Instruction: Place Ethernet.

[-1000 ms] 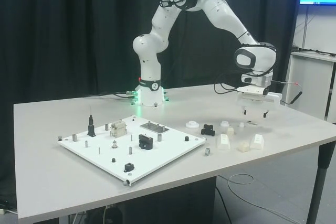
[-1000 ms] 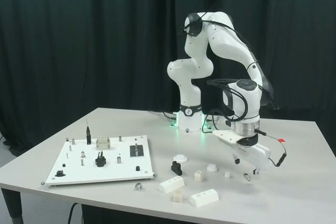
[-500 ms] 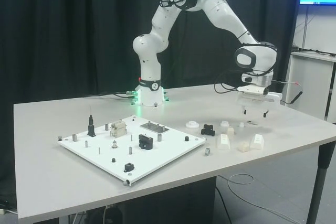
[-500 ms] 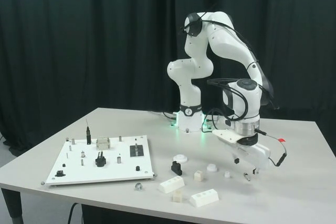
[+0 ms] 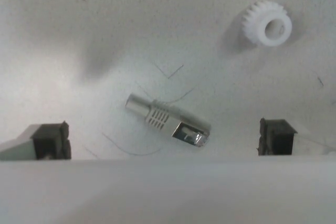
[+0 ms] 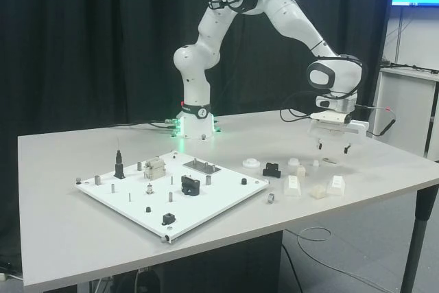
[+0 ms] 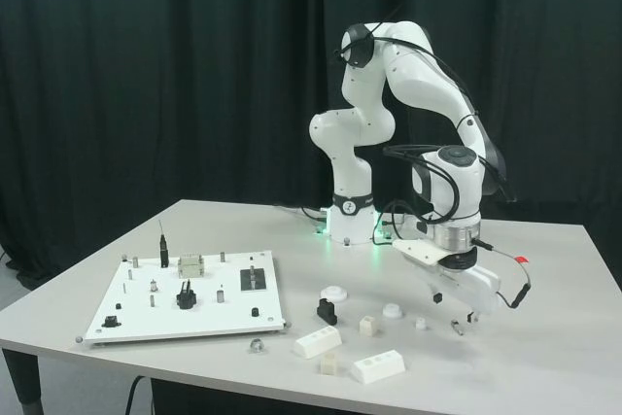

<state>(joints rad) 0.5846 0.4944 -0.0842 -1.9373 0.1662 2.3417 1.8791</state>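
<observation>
1. Gripper: hangs over the table with its two black fingertips spread wide and nothing held between them.
2. Ethernet plug: lies flat on the bare table, between the fingertips and touching neither. In the first room view it is a small grey piece directly below the gripper, near the table's far right edge and well apart from the white board.
3. White gear: lies near the plug, apart from it.
4. Risk, alignment: the plug lies slantwise to the line joining the fingertips. If the jaws close as they stand, they would likely meet its corners and twist it or push it aside.
5. Risk, height: the fingertips appear to be above the plug, so closing now would probably catch nothing.
6. Risk, latch: whether the plug's clip faces up or down cannot be told; a grip across the clip could slip.
7. Hidden: the wrist view's lower part is filled by a blurred pale band, and the fingers show only at their tips.
8. Hard to make out: which fitting on the board takes the plug cannot be told from either room view. In the second room view the plug is a mere speck below the gripper.
</observation>
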